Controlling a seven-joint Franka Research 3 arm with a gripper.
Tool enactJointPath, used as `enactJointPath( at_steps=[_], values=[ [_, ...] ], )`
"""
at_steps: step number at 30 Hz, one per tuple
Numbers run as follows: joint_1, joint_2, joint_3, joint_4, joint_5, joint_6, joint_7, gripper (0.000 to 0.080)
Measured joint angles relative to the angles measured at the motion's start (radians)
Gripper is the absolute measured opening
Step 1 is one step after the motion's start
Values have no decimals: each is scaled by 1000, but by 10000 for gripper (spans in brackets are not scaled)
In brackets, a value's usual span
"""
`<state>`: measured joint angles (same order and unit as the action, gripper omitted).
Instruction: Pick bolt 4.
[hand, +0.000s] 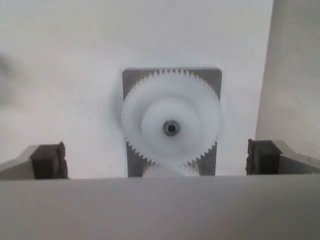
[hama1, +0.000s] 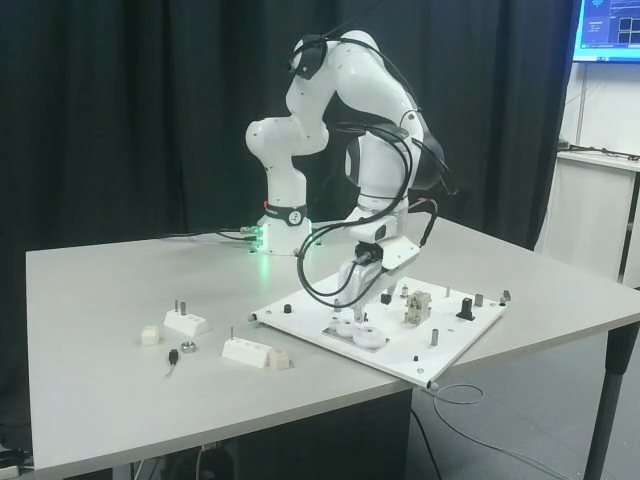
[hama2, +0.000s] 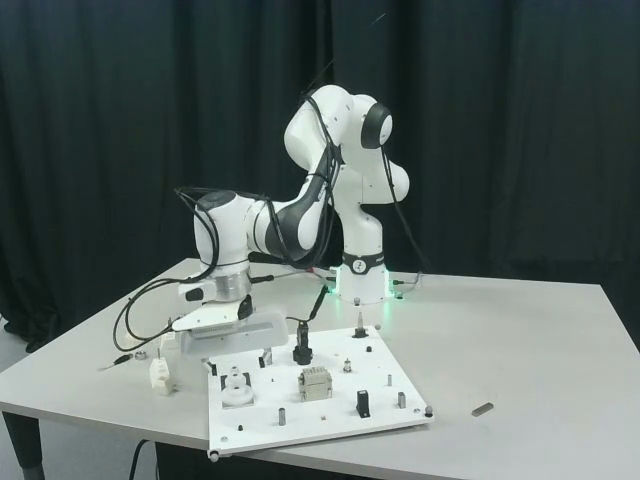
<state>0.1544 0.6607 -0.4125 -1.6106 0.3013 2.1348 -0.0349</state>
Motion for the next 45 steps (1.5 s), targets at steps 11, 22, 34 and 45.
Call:
enactJointPath(
  at_steps=[11,22,34,45],
  values=[
    [0,-4,-11,30,-8,-45,15,800],
    [0,-5,-21,61,-24,-77,23,800],
    [-1,-7,-35,79,-45,-89,23,800],
    [-27,-18,-36,100,-126,-92,-154,800]
  ],
)
